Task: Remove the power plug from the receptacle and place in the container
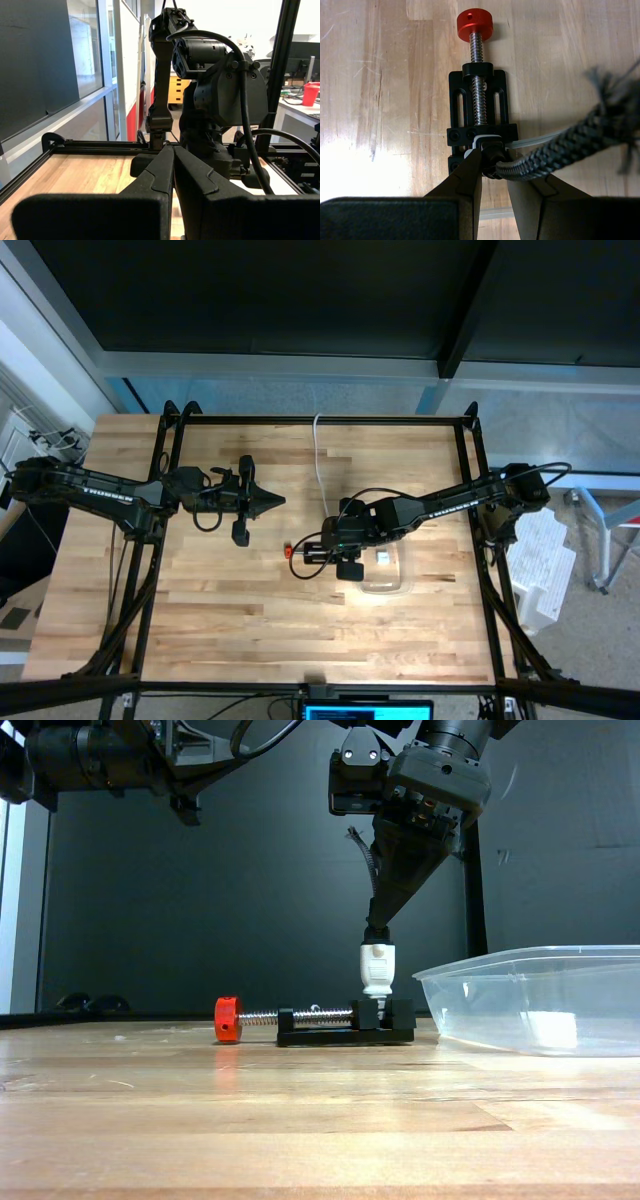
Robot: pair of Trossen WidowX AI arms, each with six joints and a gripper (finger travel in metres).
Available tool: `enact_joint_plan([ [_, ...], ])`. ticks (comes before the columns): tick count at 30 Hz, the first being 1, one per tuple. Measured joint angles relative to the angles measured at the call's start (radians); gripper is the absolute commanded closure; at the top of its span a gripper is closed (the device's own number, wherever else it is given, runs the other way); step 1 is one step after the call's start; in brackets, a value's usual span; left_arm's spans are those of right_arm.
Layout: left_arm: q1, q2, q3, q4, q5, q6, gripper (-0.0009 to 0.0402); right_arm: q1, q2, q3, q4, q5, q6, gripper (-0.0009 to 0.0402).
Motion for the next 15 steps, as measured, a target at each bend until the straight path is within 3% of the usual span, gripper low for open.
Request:
enact_joint_plan([
  [15,0.0,0.0,0.0,0.0,0.0,0.0,0.0393,0.002,-0.014,0.009,-0.021,-0.002,0.0,0.0393],
])
